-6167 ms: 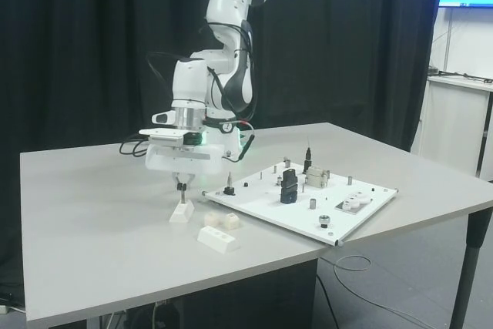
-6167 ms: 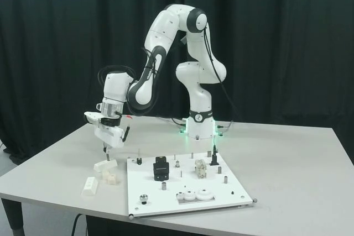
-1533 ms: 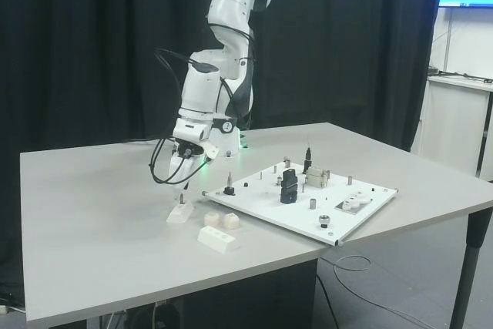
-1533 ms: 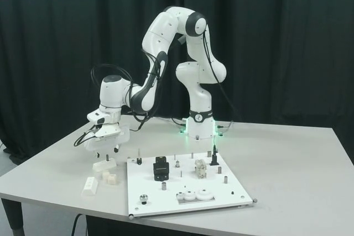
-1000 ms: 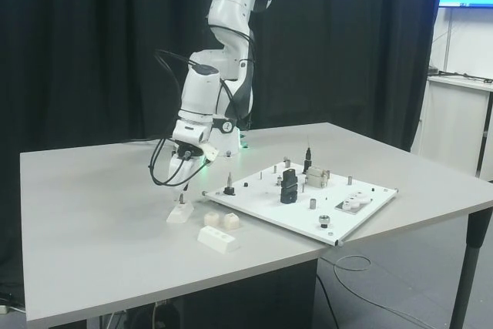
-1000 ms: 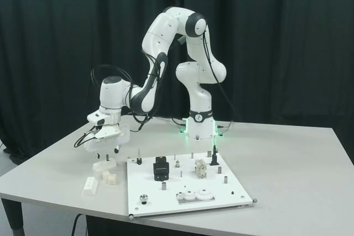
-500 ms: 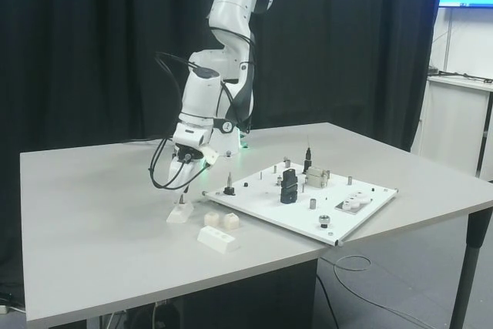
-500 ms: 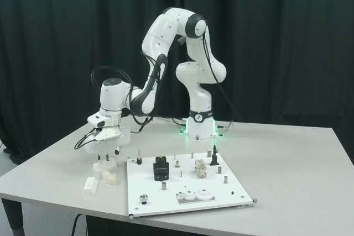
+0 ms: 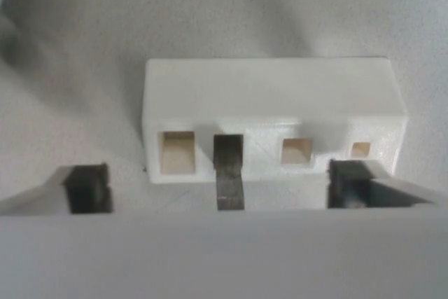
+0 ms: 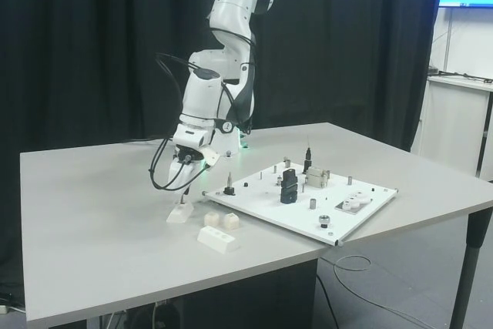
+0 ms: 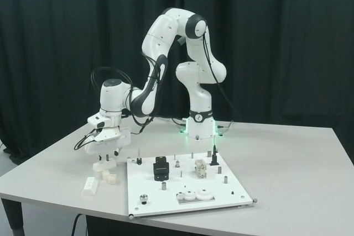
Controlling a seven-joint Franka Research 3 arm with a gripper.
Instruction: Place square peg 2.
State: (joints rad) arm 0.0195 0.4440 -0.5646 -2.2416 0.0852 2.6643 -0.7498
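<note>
On the grey table [image 10: 92, 190], left of the white board [image 10: 304, 202], your gripper [image 9: 217, 188] hangs spread wide above the white holder block [image 9: 273, 120]. The square peg [image 9: 228, 180] stands upright in the block's second socket, released, midway between the fingers [image 9: 87, 188]; retreat straight along its axis.

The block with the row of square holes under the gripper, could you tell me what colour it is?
White; the block shows best in the wrist view.
</note>
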